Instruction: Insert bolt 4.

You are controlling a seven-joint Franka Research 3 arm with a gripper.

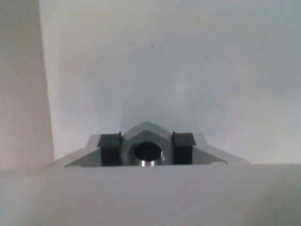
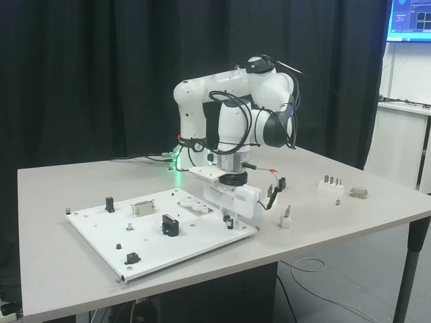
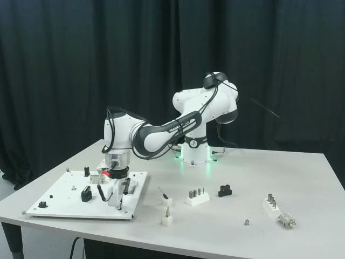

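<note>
Steel thread gleams at the end of the bolt (image 1: 147, 154), which sits clamped between the two black pads (image 1: 109, 148) of the tool (image 1: 147, 150); the pads press its hexagonal body from either side, so the tool is narrowed onto the part. Beyond the bolt, the wrist view shows only the plain white board (image 2: 101, 229), with no hole visible near the bolt's end. From the room, the tool (image 2: 229, 217) hangs low over the board's edge, on the side away from the black fixture (image 2: 170, 225) standing on the board. By this reading the carrying step is under way and insertion has not begun. The next move likely calls for finding the threaded seat, centring the bolt squarely above it, and descending without tilt. Farther off on the grey surface (image 3: 302, 183), a small white holder (image 3: 197, 197) carries spare upright bolts, well apart from the board
</note>
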